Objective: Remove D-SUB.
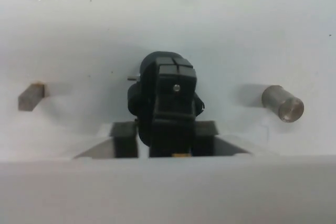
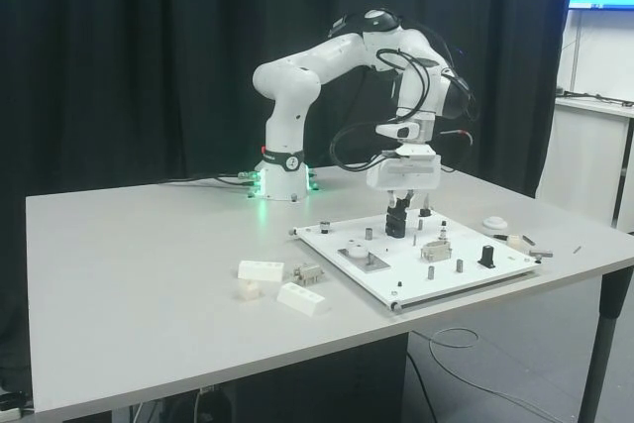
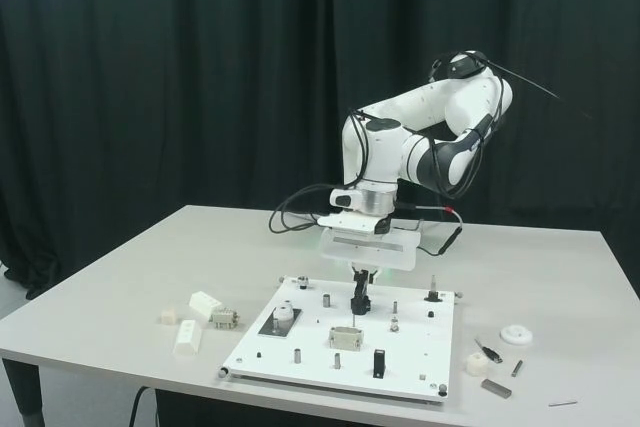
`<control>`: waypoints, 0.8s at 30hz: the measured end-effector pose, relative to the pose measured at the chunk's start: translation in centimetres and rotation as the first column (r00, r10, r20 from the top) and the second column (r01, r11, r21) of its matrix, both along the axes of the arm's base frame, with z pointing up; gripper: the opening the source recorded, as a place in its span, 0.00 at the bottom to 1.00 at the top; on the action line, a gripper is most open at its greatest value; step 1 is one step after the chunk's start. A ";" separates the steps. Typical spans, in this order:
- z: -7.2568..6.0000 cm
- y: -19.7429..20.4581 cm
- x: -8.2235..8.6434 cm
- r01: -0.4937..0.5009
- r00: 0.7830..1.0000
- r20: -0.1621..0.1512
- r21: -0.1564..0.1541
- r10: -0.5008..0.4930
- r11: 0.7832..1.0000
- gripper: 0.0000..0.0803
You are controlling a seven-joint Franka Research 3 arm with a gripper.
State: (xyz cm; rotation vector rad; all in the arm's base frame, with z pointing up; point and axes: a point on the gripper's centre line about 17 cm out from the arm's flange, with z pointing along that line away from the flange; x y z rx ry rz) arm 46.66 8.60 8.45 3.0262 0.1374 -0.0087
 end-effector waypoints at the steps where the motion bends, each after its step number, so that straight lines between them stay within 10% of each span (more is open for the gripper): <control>1: 0.0 0.0 0.0 0.000 1.000 0.002 -0.001 0.000 1.000 0.45; 3: 0.1 -0.2 0.1 0.009 1.000 0.006 -0.004 -0.009 1.000 0.45; 4: 0.1 -0.3 0.1 0.012 1.000 0.007 -0.003 -0.012 1.000 0.22; 24: 2.6 -0.2 0.5 0.017 0.999 0.027 0.019 -0.018 1.000 0.20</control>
